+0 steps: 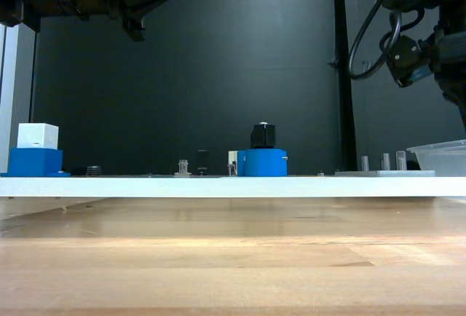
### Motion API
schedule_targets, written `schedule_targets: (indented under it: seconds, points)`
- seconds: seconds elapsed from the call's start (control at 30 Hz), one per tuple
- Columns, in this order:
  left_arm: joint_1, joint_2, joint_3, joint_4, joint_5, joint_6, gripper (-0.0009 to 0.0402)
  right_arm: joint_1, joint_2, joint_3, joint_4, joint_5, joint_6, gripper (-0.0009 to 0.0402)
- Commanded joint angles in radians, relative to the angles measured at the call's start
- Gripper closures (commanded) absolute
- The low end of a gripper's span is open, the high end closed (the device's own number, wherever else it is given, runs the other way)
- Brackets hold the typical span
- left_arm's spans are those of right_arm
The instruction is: Pick the 16mm cylinder and place it in the taskboard
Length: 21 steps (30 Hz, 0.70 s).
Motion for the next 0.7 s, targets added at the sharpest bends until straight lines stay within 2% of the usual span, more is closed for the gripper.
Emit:
schedule_targets:
  seconds: [0.03,0.7]
  points:
    - [0.000,0.000,0.000,0.000,0.000,0.000,0.0393,0.000,-0.008,0.032,-0.042,0.005,-0.032,0.0350]
    - [0.000,0.000,0.000,0.000,0.000,0.000,0.0393,-0.002,-0.013,0.272,-0.281,0.010,-0.291,0.0350]
